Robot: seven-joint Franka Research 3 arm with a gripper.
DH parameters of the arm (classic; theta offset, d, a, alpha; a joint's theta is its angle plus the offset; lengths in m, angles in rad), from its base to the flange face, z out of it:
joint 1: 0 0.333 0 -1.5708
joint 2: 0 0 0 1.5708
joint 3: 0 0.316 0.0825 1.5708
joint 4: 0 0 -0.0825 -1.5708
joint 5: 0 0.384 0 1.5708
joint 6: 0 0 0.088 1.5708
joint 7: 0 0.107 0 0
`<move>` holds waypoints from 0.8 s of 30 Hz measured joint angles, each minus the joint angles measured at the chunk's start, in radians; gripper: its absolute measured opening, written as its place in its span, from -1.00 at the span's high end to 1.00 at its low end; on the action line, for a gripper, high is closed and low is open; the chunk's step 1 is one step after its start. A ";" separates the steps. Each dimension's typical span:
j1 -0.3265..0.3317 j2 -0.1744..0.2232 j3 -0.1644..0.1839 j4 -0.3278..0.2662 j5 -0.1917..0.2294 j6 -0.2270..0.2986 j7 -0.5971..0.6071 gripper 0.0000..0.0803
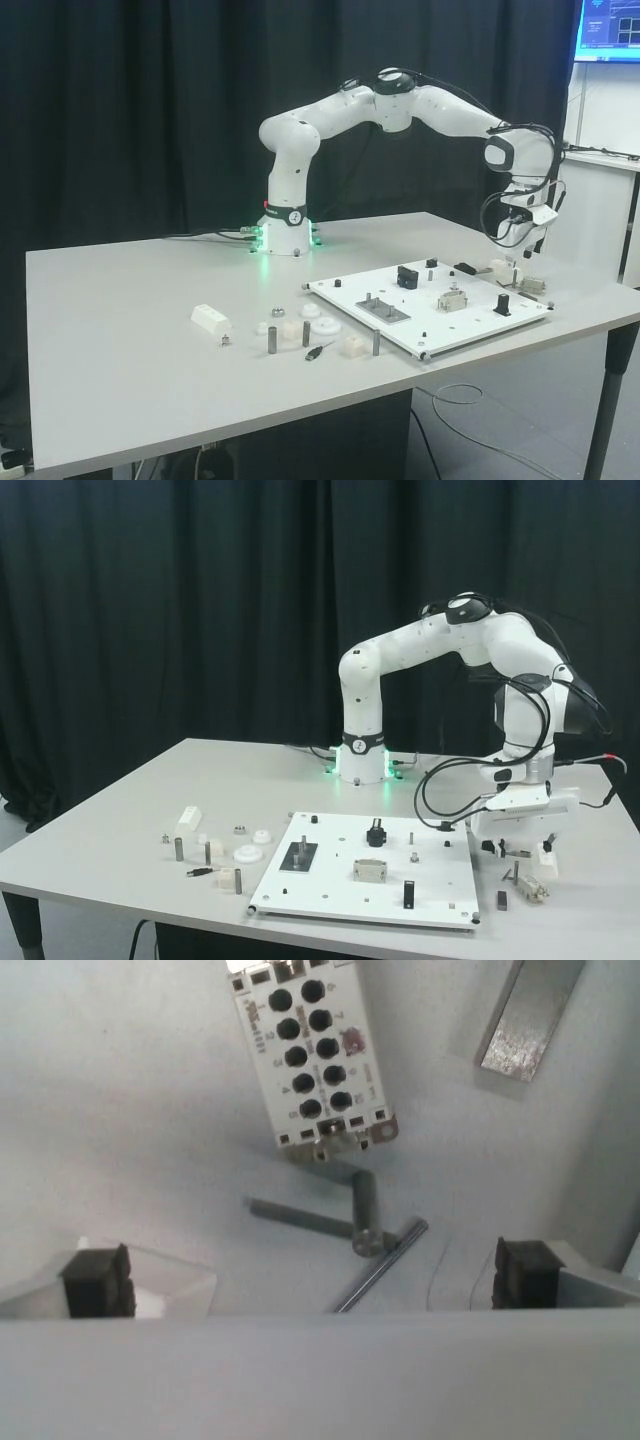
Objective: Remove square peg 2.
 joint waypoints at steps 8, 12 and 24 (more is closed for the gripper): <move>0.000 0.000 -0.005 0.003 -0.002 -0.011 0.000 -0.99; 0.000 0.000 -0.005 0.004 -0.002 -0.013 0.000 -0.99; 0.000 0.000 -0.033 0.004 -0.042 -0.067 0.043 -0.99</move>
